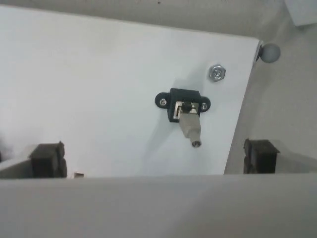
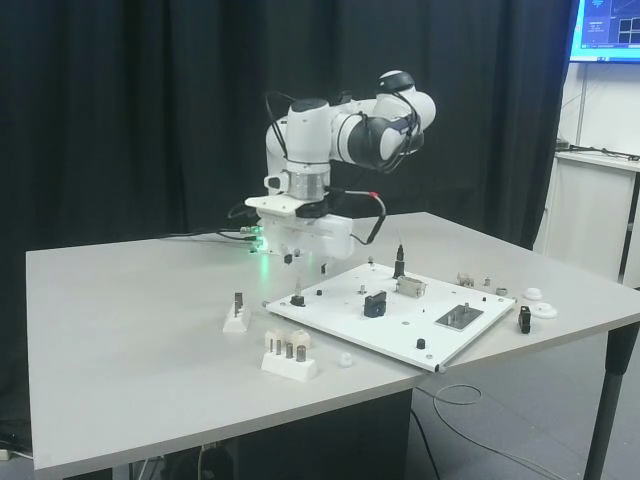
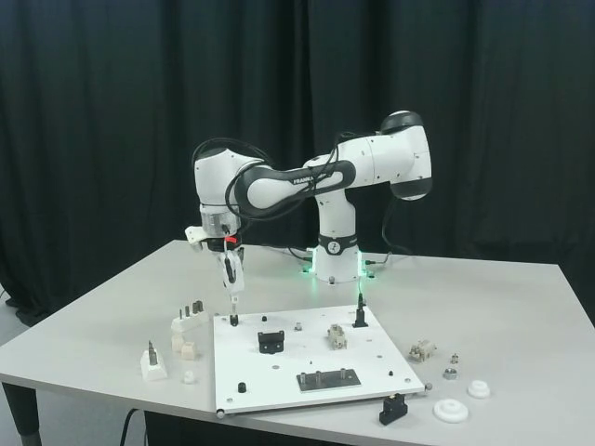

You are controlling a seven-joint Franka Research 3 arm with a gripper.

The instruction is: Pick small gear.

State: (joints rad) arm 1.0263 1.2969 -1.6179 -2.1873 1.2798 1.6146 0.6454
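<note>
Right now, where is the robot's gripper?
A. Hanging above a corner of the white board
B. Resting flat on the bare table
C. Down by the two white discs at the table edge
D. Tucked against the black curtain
A: the gripper hangs over a corner of the white board, not touching it.

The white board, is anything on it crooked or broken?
Nothing looks broken. The white board itself lies turned at an angle to the table edges, and several small parts sit loose on the table beside it, like the two white discs near its corner. The gripper hangs above the board's far corner.
</note>
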